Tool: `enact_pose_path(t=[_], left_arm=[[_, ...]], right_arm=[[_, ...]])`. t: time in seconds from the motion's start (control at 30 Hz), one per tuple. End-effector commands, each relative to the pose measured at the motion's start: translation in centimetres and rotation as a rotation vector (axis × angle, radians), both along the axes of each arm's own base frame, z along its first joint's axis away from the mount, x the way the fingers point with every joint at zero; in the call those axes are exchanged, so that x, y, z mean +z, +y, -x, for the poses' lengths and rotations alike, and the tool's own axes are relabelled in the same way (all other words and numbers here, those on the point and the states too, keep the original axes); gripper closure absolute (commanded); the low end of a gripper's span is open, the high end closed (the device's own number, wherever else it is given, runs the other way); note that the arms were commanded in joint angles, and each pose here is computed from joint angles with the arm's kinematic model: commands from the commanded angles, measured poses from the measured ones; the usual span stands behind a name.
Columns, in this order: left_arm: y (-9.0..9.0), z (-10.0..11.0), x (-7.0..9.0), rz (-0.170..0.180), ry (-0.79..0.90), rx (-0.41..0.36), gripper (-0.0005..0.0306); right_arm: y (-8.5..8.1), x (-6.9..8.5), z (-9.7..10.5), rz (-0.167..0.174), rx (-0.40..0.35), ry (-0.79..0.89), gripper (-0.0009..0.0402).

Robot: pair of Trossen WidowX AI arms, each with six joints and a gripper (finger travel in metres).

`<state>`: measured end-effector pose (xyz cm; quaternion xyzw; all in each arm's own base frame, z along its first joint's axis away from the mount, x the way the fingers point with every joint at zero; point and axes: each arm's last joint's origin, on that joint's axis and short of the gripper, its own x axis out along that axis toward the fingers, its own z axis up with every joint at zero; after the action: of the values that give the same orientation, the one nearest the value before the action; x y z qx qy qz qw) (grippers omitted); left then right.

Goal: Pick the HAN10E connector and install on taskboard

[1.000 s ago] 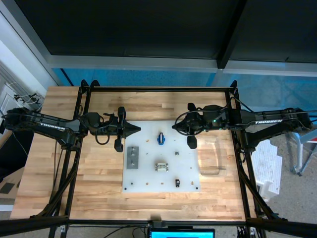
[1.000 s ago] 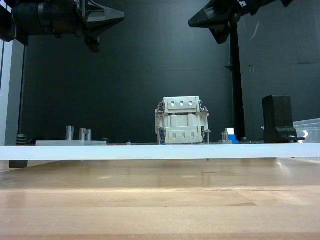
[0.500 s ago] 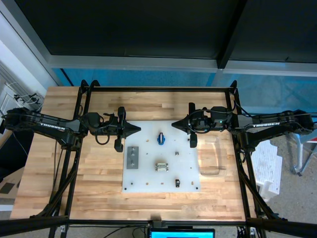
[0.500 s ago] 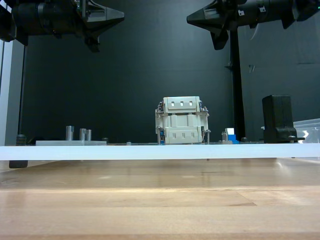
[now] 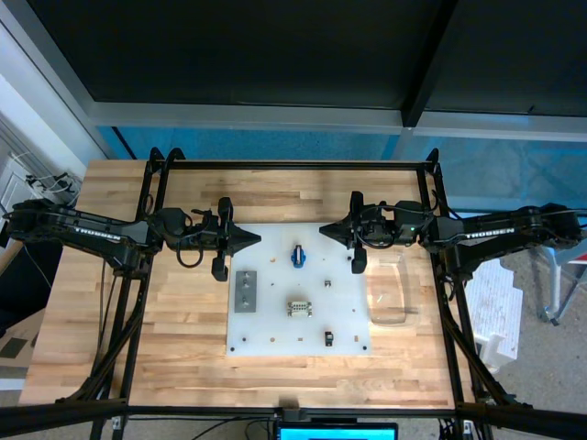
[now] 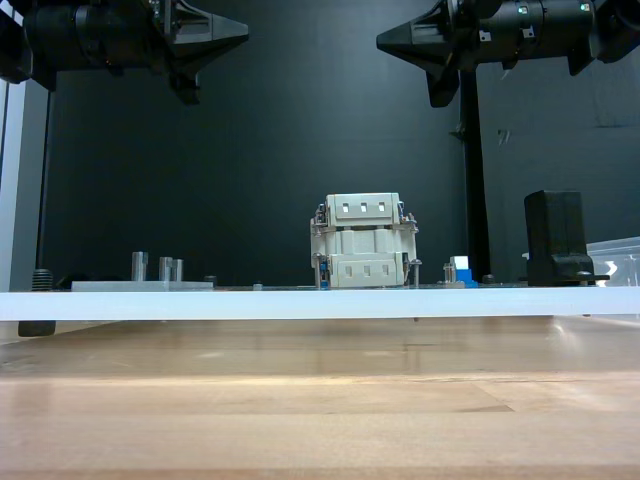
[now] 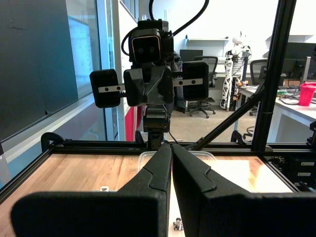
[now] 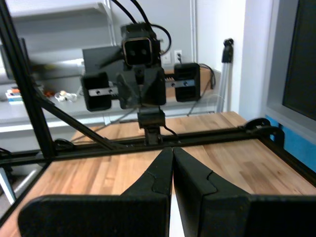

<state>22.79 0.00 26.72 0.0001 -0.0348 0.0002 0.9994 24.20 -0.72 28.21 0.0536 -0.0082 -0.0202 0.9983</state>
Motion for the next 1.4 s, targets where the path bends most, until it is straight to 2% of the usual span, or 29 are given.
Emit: enact_pose_path(t=[0.03, 0.5, 0.77, 1.4], left_arm=[[0.0, 0.0, 0.0, 0.000, 0.000, 0.000, 0.0300], [0.0, 0.0, 0.0, 0.000, 0.000, 0.000, 0.0300], [0.0, 0.0, 0.0, 0.000, 0.000, 0.000, 0.0300], [0.0, 0.0, 0.0, 0.000, 0.000, 0.000, 0.0300]], right_arm=[[0.0, -0.2, 0.0, -0.011, 0.009, 0.003, 0.0393], [0.1, -0.3, 0.0, -0.011, 0.015, 0.003, 0.0393], [0.1, 0.6, -0.1, -0.011, 0.016, -0.016, 0.0393], [0.1, -0.5, 0.0, -0.018, 0.017, 0.016, 0.0393]])
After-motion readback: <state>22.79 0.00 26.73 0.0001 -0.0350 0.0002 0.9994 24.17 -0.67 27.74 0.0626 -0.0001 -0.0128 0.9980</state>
